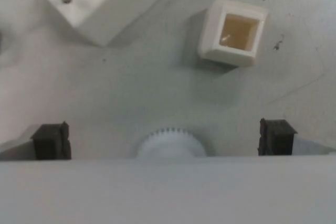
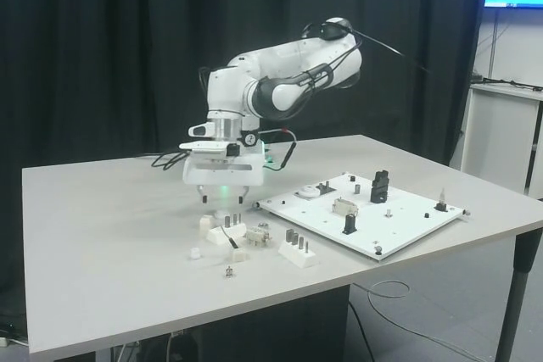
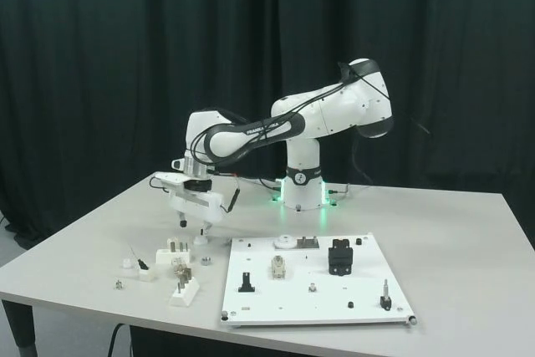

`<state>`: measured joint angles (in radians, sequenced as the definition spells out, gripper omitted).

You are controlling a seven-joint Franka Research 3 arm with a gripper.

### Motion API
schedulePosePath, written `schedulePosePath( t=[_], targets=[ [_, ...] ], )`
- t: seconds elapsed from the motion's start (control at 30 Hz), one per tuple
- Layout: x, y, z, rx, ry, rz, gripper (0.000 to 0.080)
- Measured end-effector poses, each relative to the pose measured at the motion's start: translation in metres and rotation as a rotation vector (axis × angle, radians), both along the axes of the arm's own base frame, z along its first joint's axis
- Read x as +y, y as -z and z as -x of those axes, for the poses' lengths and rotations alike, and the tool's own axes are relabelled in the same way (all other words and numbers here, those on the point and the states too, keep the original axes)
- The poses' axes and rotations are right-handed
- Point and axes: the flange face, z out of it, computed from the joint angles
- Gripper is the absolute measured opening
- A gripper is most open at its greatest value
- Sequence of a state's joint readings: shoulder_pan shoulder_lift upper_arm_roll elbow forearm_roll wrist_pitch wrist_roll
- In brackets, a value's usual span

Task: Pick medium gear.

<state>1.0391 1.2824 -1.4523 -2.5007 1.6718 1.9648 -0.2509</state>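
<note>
White gear (image 1: 170, 142) sits on grey table (image 1: 157, 93), between spread fingertips (image 1: 51, 141), untouched. Gripper (image 1: 164, 140) hangs above it, holding nothing. You've got alignment done; descent, closing, lift remain.

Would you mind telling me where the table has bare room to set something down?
The grey table lies bare along the side away from the white assembly board, and behind the white arm's base. It is crowded among the small white part holders beneath the claw.
</note>
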Motion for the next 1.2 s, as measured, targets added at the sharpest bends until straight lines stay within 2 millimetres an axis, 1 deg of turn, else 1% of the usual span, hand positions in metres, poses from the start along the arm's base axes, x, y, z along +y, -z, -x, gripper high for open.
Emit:
schedulePosePath(
  t=[0.23, 1.2],
  targets=[
    [-0.003, 0.007, 0.003, 0.011, -0.023, -0.003, 0.08],
    [0.004, 0.023, 0.004, 0.036, -0.035, -0.029, 0.08]
  ],
)
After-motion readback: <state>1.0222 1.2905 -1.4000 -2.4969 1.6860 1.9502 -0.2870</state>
